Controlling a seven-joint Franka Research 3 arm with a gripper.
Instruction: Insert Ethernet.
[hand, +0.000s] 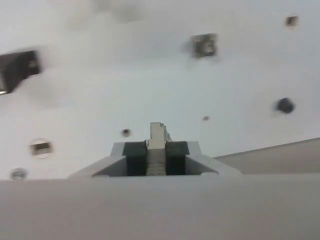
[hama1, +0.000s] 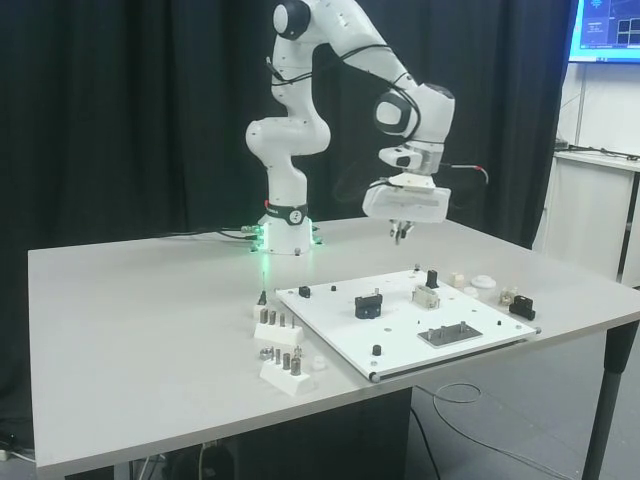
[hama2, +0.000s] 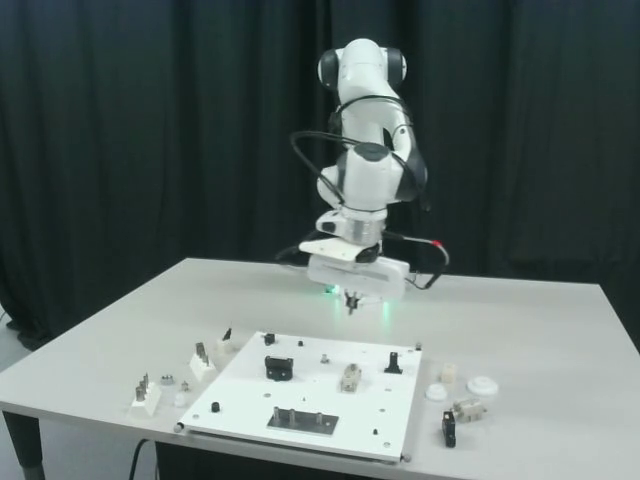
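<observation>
Wrist view: the gripper (hand: 156, 150) is seen clenched on a small Ethernet plug (hand: 157, 134), whose tip is left protruding beyond the black finger pads (hand: 134, 156), presumably so that it can be entered into a socket unobstructed. The plug is carried high above the white board (hama1: 400, 320), well clear of its fixtures, as judged from both room views, where the gripper (hama2: 351, 297) hangs over the board's far edge. A square socket-like part (hand: 204, 45) is visible on the board below; whether it is the Ethernet port cannot be told. Insertion is judged not yet begun. Spare part holders (hama1: 283, 345) are kept beside the board on the grey table (hama1: 130, 320).
</observation>
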